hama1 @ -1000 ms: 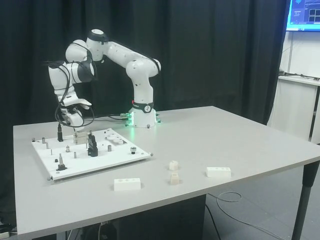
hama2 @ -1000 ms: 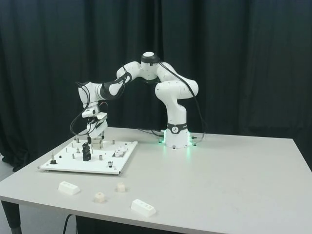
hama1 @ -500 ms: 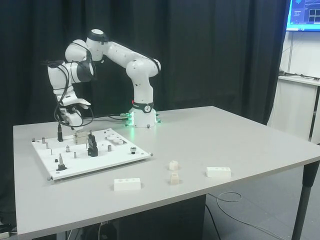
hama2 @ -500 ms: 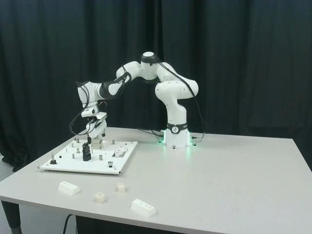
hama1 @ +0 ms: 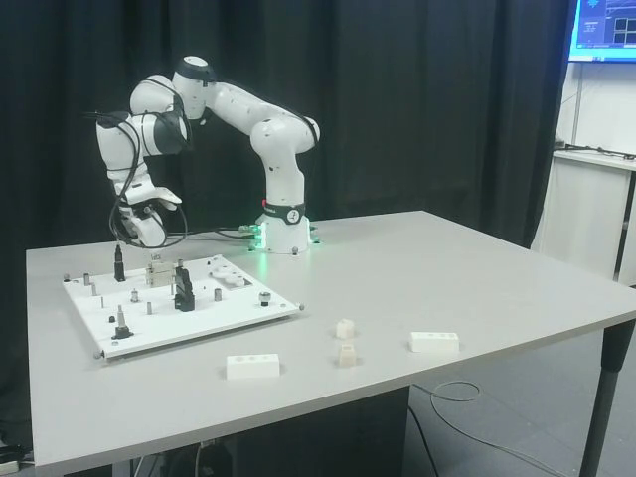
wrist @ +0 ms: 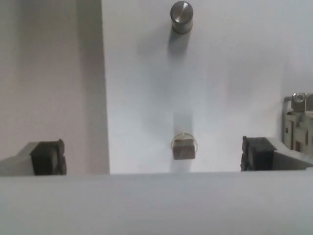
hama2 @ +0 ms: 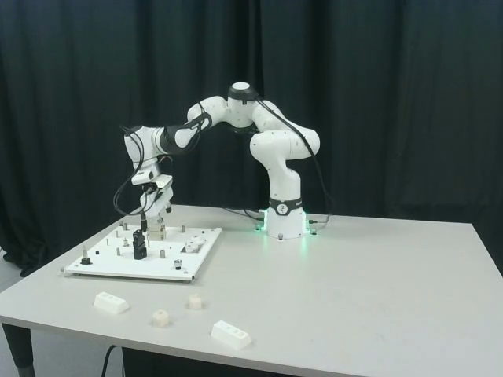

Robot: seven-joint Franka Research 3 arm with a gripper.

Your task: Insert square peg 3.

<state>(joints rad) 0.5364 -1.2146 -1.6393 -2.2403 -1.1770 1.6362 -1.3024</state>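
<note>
In the wrist view my gripper (wrist: 151, 155) is open, its two black fingertips (wrist: 47, 157) wide apart with nothing held. Between them, lower down, a small grey square peg (wrist: 183, 148) stands upright on the white board (wrist: 146, 88). A round metal peg (wrist: 181, 15) stands further along the same board. In the room views the gripper (hama1: 140, 233) (hama2: 154, 206) hangs above the back part of the board (hama1: 209, 313) (hama2: 118, 269), clear of its parts.
A grey metal block (wrist: 298, 125) sits on the board beside one fingertip. A black clamp (hama1: 184, 288) and several short posts stand on the board. White blocks (hama1: 252, 366) (hama1: 434, 342) and two small pieces (hama1: 345, 328) lie near the table's front edge.
The arm has lifted the gripper up and a little back from the board's parts. Nothing on the board or table has moved.
</note>
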